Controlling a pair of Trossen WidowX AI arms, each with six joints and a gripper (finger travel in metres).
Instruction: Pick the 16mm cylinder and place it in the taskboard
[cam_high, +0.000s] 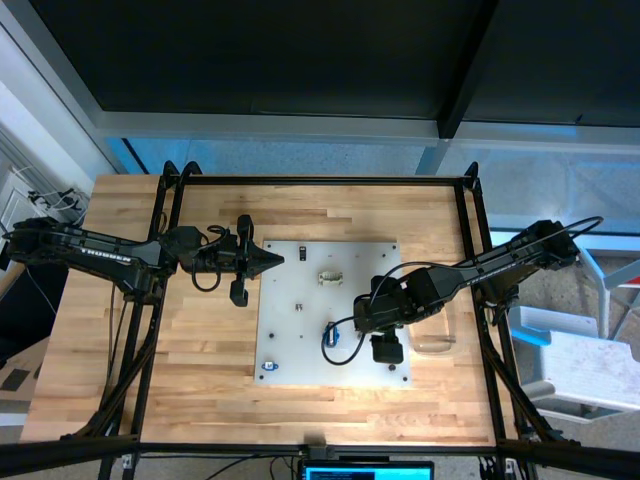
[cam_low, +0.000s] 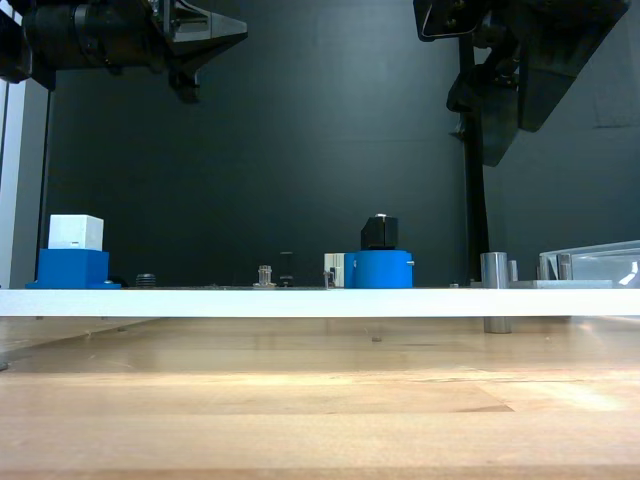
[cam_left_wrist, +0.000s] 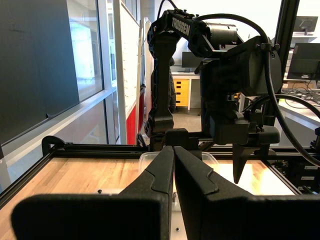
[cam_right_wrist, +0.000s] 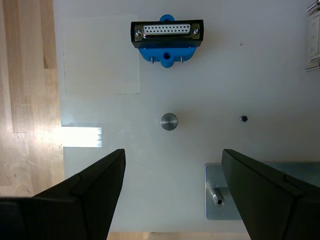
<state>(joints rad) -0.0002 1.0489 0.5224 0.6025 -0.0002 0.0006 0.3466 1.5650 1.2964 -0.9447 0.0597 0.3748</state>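
— Wooden table (cam_low: 300, 400) up front, then the white taskboard (cam_low: 200, 302) lying on it. Where's the cylinder (cam_right_wrist: 169, 121)?
— Standing upright on the taskboard, toward its near right corner, a little in from the near edge. From table height a grey stub shows under the plate, right below it.
— Anything holding it?
— No. The right gripper (cam_right_wrist: 172, 152) hangs above it, fingers spread wide, nothing between them.
— And the other one?
— The left gripper (cam_left_wrist: 173, 147) is up in the air over the taskboard's left edge, fingers pressed together, empty.
— What's around the cylinder?
— A blue connector (cam_right_wrist: 166, 37) farther left, well apart; a clear tray (cam_low: 590, 265) just off the right edge.
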